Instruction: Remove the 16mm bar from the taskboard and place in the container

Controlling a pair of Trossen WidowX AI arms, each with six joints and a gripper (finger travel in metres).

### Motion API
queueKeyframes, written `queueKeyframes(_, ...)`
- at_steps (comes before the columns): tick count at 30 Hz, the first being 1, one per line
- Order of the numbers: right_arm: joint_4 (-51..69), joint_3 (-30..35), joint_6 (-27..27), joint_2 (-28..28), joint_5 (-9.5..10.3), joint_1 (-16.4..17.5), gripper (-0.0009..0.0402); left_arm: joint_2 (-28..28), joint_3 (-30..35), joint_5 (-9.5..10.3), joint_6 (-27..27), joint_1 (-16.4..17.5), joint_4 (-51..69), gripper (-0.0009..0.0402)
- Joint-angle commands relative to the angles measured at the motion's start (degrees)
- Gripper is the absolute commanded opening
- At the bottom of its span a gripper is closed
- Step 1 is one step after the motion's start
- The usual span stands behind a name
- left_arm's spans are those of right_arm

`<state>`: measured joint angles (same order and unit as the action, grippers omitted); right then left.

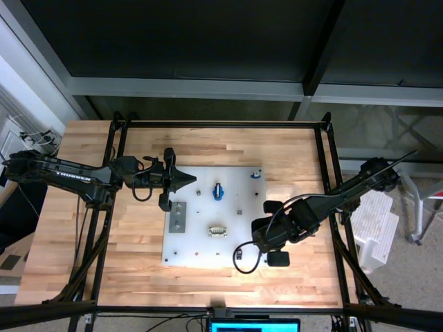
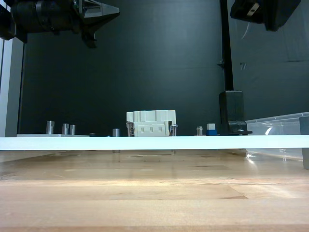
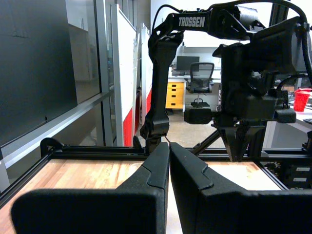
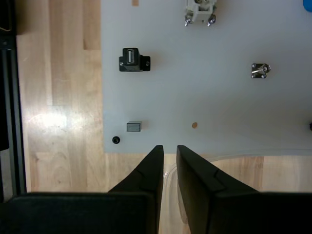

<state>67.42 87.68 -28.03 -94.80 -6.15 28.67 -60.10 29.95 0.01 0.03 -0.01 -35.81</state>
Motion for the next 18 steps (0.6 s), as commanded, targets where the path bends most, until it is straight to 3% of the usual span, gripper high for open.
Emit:
queueKeyframes(1,0.1,-0.1,-0.1,-0.5,0.2,0.2,0.0053,0.0,0.0,0.0,0.0,0.0,0.0,0.0)
queueKeyframes(8,0.1,-0.1,-0.2,-1.6,1.4,0.5,0.0084,0.0,0.0,0.0,0.0,0.0,0.0,0.0)
queueKeyframes(18,-0.3,-0.1,-1.6,-3.3,1.4,0.9,0.02,0.0,0.0,0.0,0.0,0.0,0.0,0.0)
